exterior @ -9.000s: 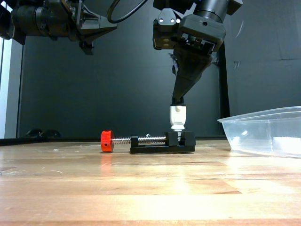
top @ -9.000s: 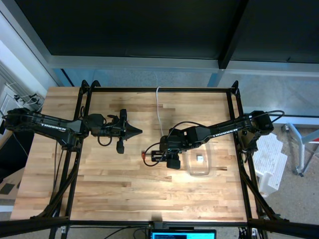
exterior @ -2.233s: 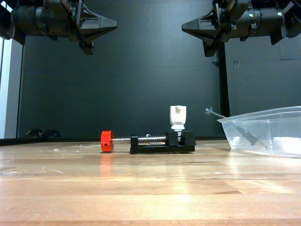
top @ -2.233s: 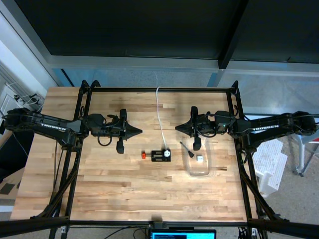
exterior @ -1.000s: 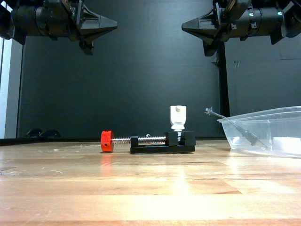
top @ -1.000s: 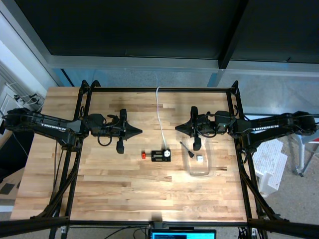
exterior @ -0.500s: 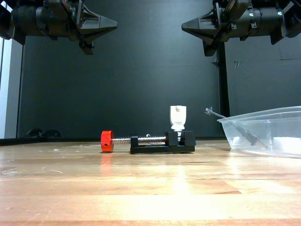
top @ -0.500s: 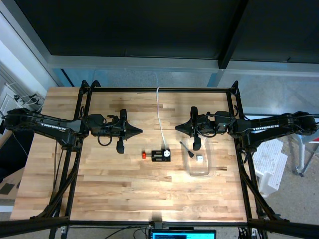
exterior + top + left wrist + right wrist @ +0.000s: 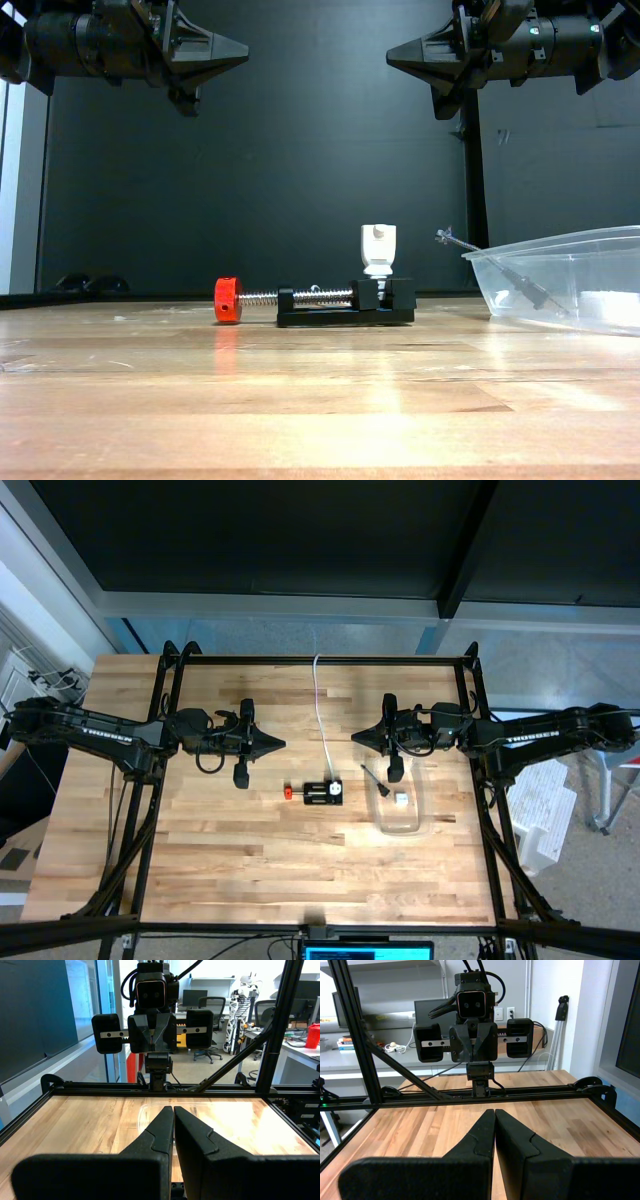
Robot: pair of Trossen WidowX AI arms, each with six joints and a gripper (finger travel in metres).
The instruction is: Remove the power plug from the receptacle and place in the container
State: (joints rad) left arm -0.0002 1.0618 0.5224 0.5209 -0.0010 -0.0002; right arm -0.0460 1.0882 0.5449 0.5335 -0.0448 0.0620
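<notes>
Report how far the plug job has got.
Done: the plug is out of the receptacle and lies in the container, its tail over the rim. In hand: nothing; the left gripper and right gripper hang shut, high above the table. Left: nothing apparent.

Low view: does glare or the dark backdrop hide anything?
Low view: mild sheen on the table; the power plug shows through the clear container; left tool and right tool, shut, up high, silhouette against the black backdrop. Left wrist view: glare washes the table.
</notes>
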